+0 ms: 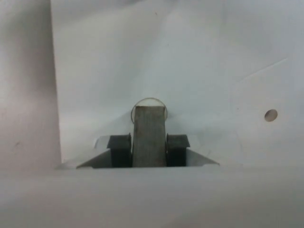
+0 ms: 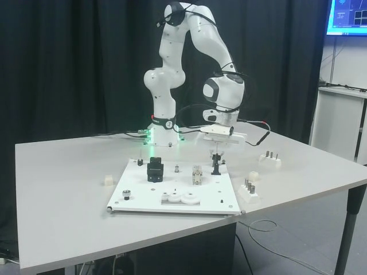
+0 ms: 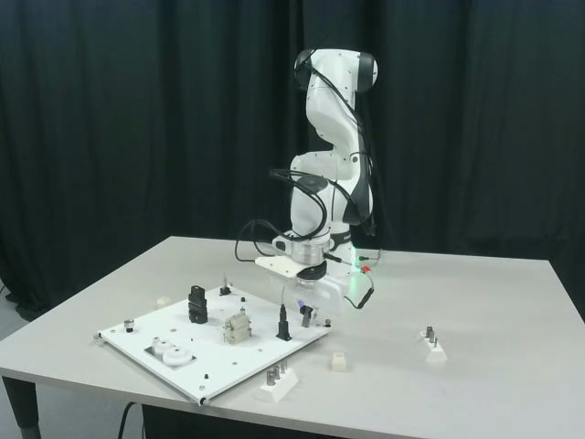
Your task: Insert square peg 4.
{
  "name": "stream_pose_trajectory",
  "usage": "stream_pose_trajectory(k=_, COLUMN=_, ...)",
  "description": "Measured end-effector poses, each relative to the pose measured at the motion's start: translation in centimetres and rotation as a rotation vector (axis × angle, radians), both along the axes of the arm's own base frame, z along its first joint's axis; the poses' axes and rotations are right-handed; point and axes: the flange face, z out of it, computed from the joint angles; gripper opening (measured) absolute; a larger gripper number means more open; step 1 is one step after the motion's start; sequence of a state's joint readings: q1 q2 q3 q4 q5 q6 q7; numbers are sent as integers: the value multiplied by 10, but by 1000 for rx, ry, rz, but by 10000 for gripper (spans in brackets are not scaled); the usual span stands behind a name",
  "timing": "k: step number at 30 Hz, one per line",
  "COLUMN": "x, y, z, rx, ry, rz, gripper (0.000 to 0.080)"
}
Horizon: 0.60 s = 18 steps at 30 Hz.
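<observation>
Black two-finger gripper (image 1: pixel 149 149) clamped on grey square metal peg (image 1: pixel 149 137) above white board (image 1: pixel 190 57). Risk: misalignment jams peg at hole edge.

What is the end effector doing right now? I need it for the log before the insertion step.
End effector: closed on the square peg, held between both fingers above the white board.

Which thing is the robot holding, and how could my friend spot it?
Find the white board on the grey table. Above its far corner hangs the gripper, shut on a peg. Unlike the other pegs, it has flat sides and touches nothing below.
</observation>
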State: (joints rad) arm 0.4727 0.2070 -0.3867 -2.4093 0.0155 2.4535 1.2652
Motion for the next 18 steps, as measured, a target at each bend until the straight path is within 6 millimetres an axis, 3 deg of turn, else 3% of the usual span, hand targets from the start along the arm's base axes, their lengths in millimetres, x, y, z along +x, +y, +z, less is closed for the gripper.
stream_pose_trajectory(k=18, x=0, y=-2, z=0, rx=14, ry=2, rz=23, gripper=156)
